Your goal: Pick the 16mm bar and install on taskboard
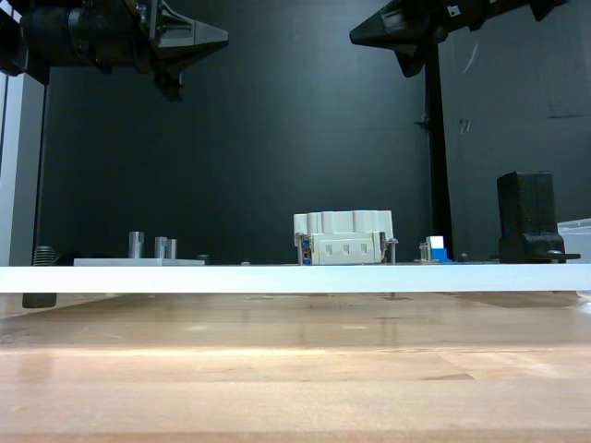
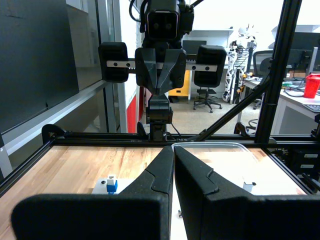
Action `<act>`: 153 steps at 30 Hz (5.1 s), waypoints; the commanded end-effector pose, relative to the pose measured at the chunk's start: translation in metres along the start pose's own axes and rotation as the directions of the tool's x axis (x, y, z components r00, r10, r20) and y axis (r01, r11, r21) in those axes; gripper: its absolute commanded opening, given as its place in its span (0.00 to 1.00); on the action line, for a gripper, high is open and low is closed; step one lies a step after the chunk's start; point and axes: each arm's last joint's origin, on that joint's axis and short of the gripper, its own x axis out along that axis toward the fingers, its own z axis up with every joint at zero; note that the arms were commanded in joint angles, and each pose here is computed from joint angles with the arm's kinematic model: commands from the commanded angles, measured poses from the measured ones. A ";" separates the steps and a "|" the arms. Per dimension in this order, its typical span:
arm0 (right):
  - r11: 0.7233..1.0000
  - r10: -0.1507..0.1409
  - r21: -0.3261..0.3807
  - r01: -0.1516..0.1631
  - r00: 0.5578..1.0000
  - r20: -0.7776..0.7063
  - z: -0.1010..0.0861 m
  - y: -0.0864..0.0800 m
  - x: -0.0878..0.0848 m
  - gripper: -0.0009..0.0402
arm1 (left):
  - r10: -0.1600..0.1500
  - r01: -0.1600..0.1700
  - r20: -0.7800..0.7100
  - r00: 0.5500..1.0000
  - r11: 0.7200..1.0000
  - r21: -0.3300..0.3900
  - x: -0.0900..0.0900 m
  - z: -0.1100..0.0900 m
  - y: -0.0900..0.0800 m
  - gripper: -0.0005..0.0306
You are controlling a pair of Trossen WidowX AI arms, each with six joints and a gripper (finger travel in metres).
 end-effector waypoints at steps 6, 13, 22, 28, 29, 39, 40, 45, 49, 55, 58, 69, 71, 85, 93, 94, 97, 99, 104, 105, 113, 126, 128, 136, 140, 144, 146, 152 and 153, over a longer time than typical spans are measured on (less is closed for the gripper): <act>0.999 0.033 -0.006 -0.033 0.989 0.143 -0.011 -0.001 -0.005 0.02 | 0.000 0.000 0.000 1.000 1.000 0.000 0.000 0.000 0.000 0.02; 0.999 0.048 -0.003 -0.049 0.977 0.207 -0.022 -0.003 -0.005 0.02 | 0.000 0.000 0.000 1.000 1.000 0.000 0.000 0.000 0.000 0.02; 0.998 0.055 0.001 -0.057 0.972 0.230 -0.035 -0.009 -0.004 0.02 | 0.000 0.000 0.000 1.000 1.000 0.000 0.000 0.000 0.000 0.02; 0.999 0.051 0.001 -0.053 0.971 0.234 -0.037 -0.010 -0.004 0.02 | 0.000 0.000 0.000 1.000 1.000 0.000 0.000 0.000 0.000 0.02; 0.999 0.052 0.001 -0.054 0.971 0.235 -0.037 -0.010 -0.004 0.02 | 0.000 0.000 0.000 1.000 1.000 0.000 0.000 0.000 0.000 0.02; 0.999 0.053 -0.001 -0.055 0.970 0.236 -0.040 -0.010 -0.004 0.02 | 0.000 0.000 0.001 1.000 1.000 0.000 0.000 0.000 0.000 0.02; 0.999 0.053 -0.001 -0.055 0.970 0.236 -0.040 -0.010 -0.004 0.02 | 0.000 0.000 0.000 1.000 1.000 0.000 0.000 0.000 0.000 0.02; 0.998 0.053 0.000 -0.055 0.971 0.234 -0.041 -0.010 -0.004 0.02 | 0.000 0.000 0.000 1.000 1.000 0.000 0.000 0.000 0.000 0.02; 0.999 0.053 -0.002 -0.054 0.971 0.235 -0.040 -0.010 -0.004 0.02 | 0.000 0.000 0.000 1.000 1.000 0.000 0.000 0.000 0.000 0.02; 0.999 0.052 -0.002 -0.053 0.970 0.237 -0.040 -0.010 -0.004 0.02 | 0.000 0.000 0.000 1.000 1.000 0.000 0.000 0.000 0.000 0.02; 0.999 0.053 -0.002 -0.054 0.970 0.235 -0.040 -0.010 -0.004 0.02 | 0.000 0.000 0.000 1.000 1.000 0.000 0.000 0.000 0.000 0.02; 0.999 0.053 -0.002 -0.054 0.971 0.234 -0.040 -0.010 -0.004 0.02 | 0.000 0.000 0.000 1.000 1.000 0.000 0.000 0.000 0.000 0.02; 0.999 0.053 -0.002 -0.054 0.971 0.234 -0.040 -0.010 -0.004 0.02 | 0.000 0.000 0.000 1.000 1.000 0.000 0.000 0.000 0.000 0.02; 0.999 0.053 -0.002 -0.054 0.971 0.234 -0.040 -0.010 -0.004 0.02 | 0.000 0.000 0.000 1.000 1.000 0.000 0.000 0.000 0.000 0.02; 0.999 0.053 -0.002 -0.054 0.973 0.225 -0.041 -0.010 -0.004 0.02 | 0.000 0.000 0.000 1.000 1.000 0.000 0.000 0.000 0.000 0.02; 0.999 0.053 -0.002 -0.054 0.974 0.220 -0.042 -0.010 -0.004 0.02 | 0.000 0.000 0.000 1.000 1.000 0.000 0.000 0.000 0.000 0.02; 0.999 0.053 -0.002 -0.054 0.976 0.213 -0.042 -0.010 -0.003 0.02 | 0.000 0.000 0.000 1.000 1.000 0.000 0.000 0.000 0.000 0.02; 0.999 0.053 -0.002 -0.054 0.976 0.213 -0.042 -0.010 -0.003 0.02 | 0.000 0.000 0.000 1.000 1.000 0.000 0.000 0.000 0.000 0.02; 0.999 0.053 -0.002 -0.054 0.976 0.213 -0.042 -0.010 -0.003 0.02 | 0.000 0.000 0.000 1.000 1.000 0.000 0.000 0.000 0.000 0.02; 0.999 0.053 -0.002 -0.054 0.976 0.213 -0.042 -0.010 -0.003 0.02 | 0.000 0.000 0.000 1.000 1.000 0.000 0.000 0.000 0.000 0.02; 0.999 0.053 -0.002 -0.054 0.976 0.213 -0.042 -0.010 -0.003 0.02 | 0.000 0.000 0.000 1.000 1.000 0.000 0.000 0.000 0.000 0.02; 0.999 0.053 -0.002 -0.054 0.976 0.213 -0.042 -0.010 -0.003 0.02 | 0.000 0.000 0.000 1.000 1.000 0.000 0.000 0.000 0.000 0.02; 0.999 0.053 -0.002 -0.054 0.976 0.213 -0.042 -0.010 -0.003 0.02 | 0.000 0.000 0.000 1.000 1.000 0.000 0.000 0.000 0.000 0.02; 0.999 0.053 -0.002 -0.054 0.976 0.213 -0.042 -0.010 -0.003 0.02 | 0.000 0.000 0.000 1.000 1.000 0.000 0.000 0.000 0.000 0.02; 0.999 0.053 -0.002 -0.054 0.976 0.213 -0.042 -0.010 -0.003 0.02 | 0.000 0.000 0.000 1.000 1.000 0.000 0.000 0.000 0.000 0.02; 0.999 0.053 -0.002 -0.054 0.976 0.213 -0.042 -0.010 -0.003 0.02 | 0.000 0.000 0.000 1.000 1.000 0.000 0.000 0.000 0.000 0.02; 0.999 0.053 -0.002 -0.054 0.976 0.213 -0.042 -0.010 -0.003 0.02 | 0.000 0.000 0.000 1.000 1.000 0.000 0.000 0.000 0.000 0.02; 0.999 0.053 -0.002 -0.054 0.976 0.213 -0.042 -0.010 -0.003 0.02 | 0.000 0.000 0.000 1.000 1.000 0.000 0.000 0.000 0.000 0.02; 0.999 0.053 -0.002 -0.054 0.976 0.213 -0.042 -0.010 -0.003 0.02 | 0.000 0.000 0.000 1.000 1.000 0.000 0.000 0.000 0.000 0.02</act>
